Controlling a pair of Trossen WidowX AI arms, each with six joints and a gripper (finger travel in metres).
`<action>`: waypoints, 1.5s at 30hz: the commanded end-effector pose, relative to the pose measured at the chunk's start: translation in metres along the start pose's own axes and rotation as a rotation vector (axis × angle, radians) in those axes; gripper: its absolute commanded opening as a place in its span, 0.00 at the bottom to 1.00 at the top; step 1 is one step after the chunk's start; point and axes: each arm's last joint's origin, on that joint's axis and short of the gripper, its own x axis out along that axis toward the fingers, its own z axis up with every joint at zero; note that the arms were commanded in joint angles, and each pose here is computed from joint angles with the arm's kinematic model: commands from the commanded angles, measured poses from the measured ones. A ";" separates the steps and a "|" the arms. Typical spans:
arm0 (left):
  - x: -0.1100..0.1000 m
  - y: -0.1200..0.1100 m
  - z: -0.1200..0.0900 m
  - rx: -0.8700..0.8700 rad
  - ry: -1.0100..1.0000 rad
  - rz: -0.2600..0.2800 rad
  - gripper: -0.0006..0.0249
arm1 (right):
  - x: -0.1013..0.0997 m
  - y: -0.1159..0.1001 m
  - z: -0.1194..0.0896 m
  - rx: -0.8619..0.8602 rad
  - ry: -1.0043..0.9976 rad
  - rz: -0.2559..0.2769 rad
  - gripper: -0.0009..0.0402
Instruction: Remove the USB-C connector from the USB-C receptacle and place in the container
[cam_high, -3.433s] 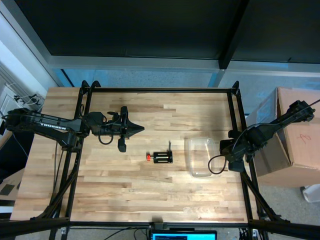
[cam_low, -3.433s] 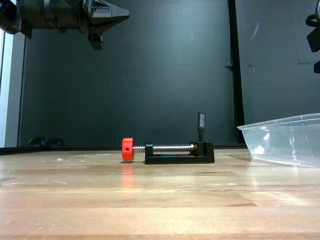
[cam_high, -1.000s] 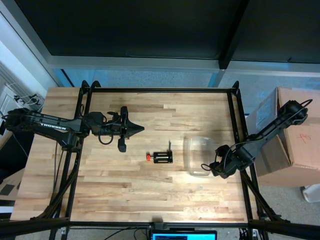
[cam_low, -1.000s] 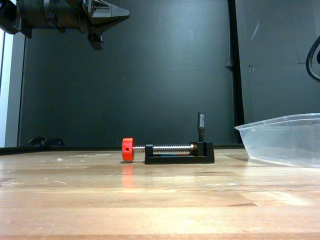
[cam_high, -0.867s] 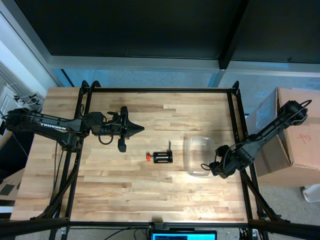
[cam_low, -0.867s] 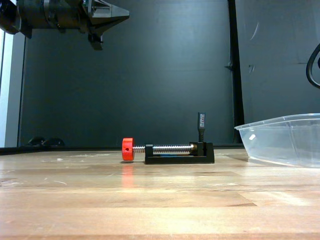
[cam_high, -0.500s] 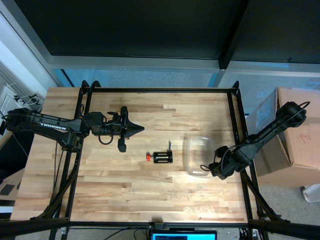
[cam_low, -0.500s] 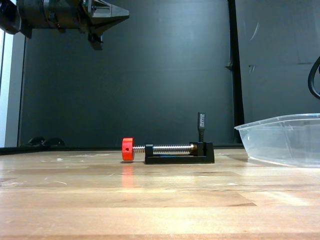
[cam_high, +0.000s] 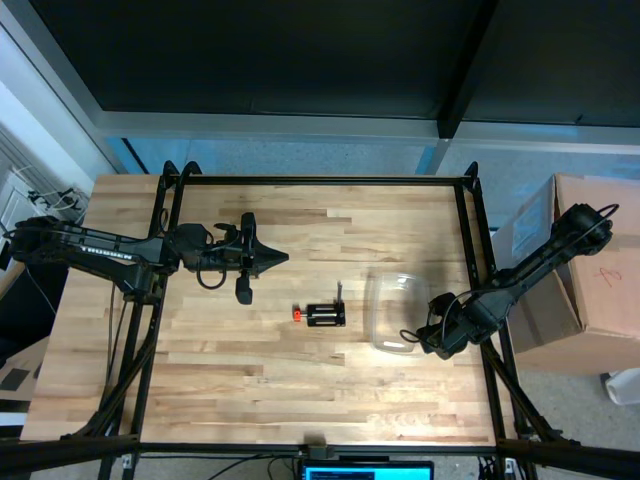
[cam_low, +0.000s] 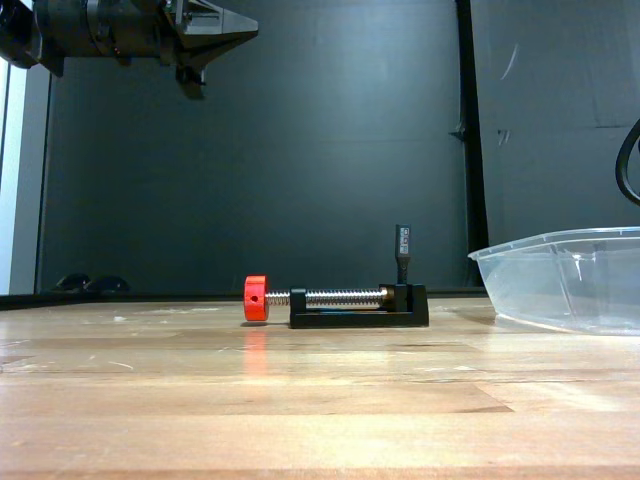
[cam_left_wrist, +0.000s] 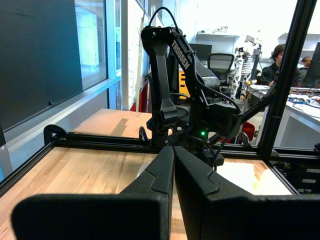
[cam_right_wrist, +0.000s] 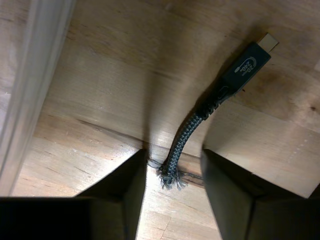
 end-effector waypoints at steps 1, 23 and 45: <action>0.000 0.000 0.000 0.000 0.000 0.000 0.02 | -0.001 0.001 0.000 -0.002 0.002 0.003 0.23; 0.000 0.000 0.000 0.000 0.000 0.000 0.02 | -0.031 0.009 -0.003 -0.048 0.006 -0.005 0.02; 0.000 0.000 0.000 0.000 0.000 0.000 0.02 | -0.091 0.076 0.020 -0.198 -0.117 0.094 0.02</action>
